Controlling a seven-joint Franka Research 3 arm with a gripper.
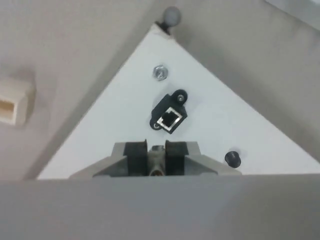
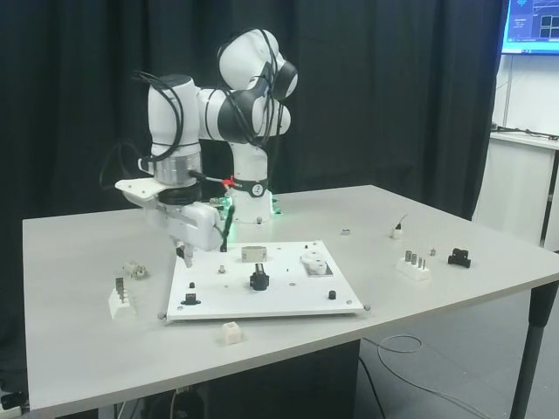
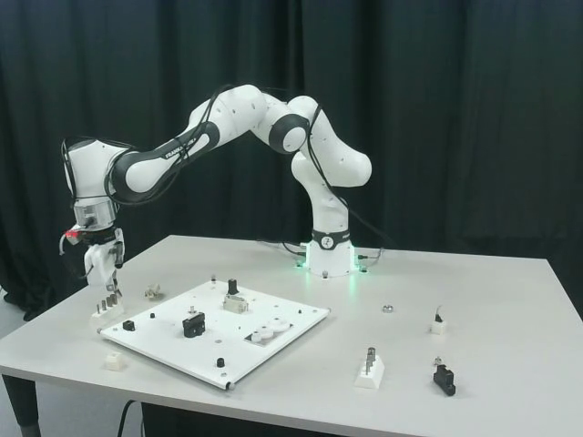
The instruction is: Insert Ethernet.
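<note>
End effector [image 1: 158, 150] closed on plug [image 1: 158, 161].

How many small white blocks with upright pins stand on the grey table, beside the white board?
2. One block stands near the gripper; the other block stands across the board. More may be hidden.

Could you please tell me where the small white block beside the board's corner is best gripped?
Across the two flat, parallel side walls of the white block, probably coming straight down from above: it sits flat on the table, apart from the board.
</note>
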